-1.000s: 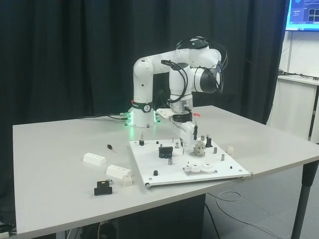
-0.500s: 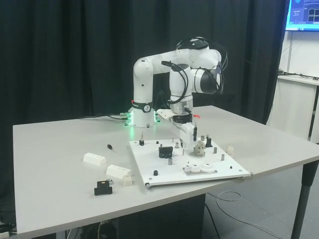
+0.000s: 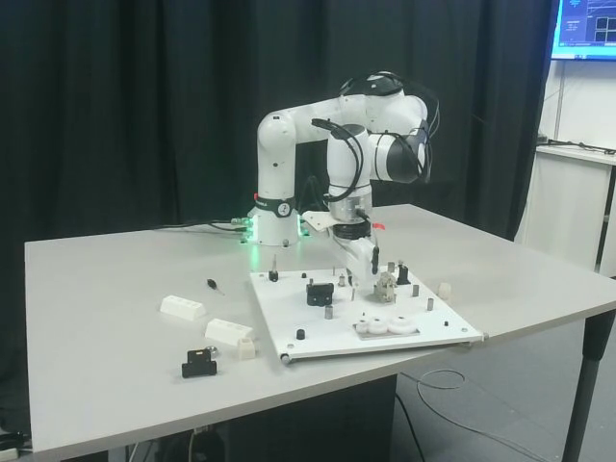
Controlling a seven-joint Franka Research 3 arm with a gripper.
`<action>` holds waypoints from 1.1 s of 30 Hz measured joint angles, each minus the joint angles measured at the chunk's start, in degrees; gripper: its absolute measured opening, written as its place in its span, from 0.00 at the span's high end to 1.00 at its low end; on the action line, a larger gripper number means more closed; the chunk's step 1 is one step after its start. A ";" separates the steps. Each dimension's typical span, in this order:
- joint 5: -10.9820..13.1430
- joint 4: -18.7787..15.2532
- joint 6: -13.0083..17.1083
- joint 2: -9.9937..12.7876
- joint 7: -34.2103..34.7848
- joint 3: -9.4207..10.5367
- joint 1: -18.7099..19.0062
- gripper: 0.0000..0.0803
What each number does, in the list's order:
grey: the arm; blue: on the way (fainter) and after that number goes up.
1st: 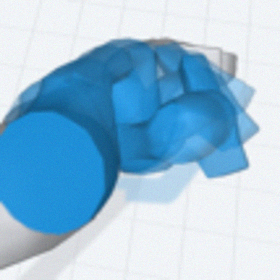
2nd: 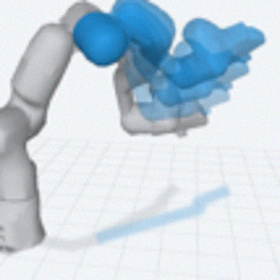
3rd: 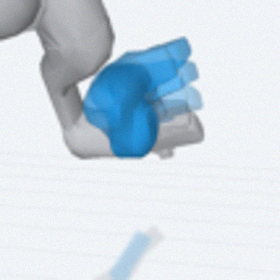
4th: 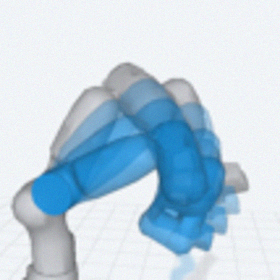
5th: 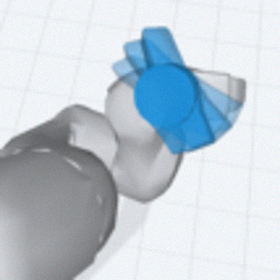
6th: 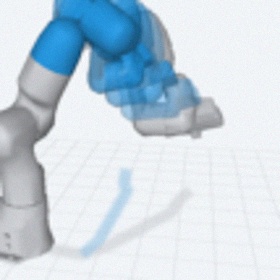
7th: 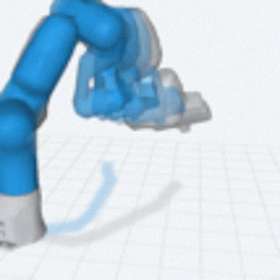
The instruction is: Insert square peg 1.
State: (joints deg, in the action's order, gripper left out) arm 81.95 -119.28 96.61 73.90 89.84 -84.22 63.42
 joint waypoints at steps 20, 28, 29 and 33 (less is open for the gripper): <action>-0.19 0.03 0.91 0.00 -1.97 0.41 0.22 0.96; -0.50 0.03 1.30 0.00 -3.76 0.42 0.41 0.96; -0.54 0.03 1.34 0.00 -3.84 0.42 0.42 0.96; -0.70 0.02 1.49 0.00 -3.86 0.42 0.46 0.96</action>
State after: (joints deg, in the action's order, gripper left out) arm 81.26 -119.26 98.10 73.90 85.98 -83.80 63.88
